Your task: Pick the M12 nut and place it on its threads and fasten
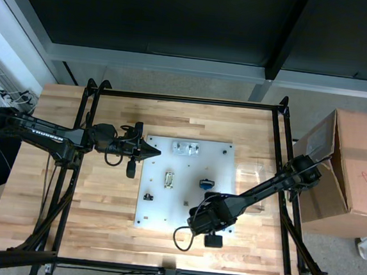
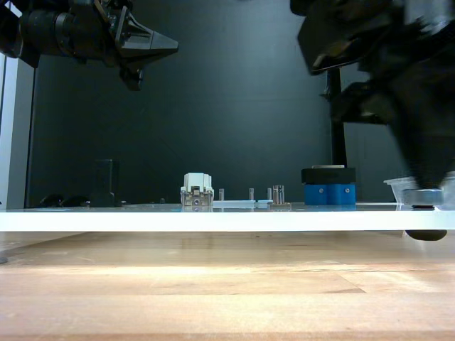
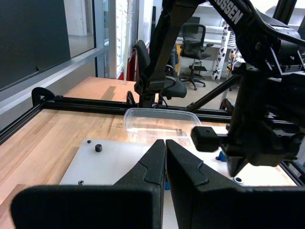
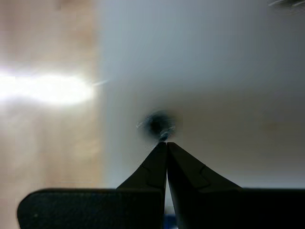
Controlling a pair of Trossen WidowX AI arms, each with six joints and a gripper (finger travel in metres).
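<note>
**A:** Where does the nut point(image 2: 424, 195) lie from your right gripper point(image 4: 166, 145)?

**B:** Straight below it, apparently on its stud point(image 2: 425, 207). That gripper is closed and empty. Your left gripper point(image 3: 165, 148), closed too, hangs well apart.

Small silver M12 nut point(image 2: 421, 196), lying flat and level just above the white board point(image 2: 213, 219) at its near right edge, not clamped between any fingers; whether it is threaded on cannot be told.
</note>
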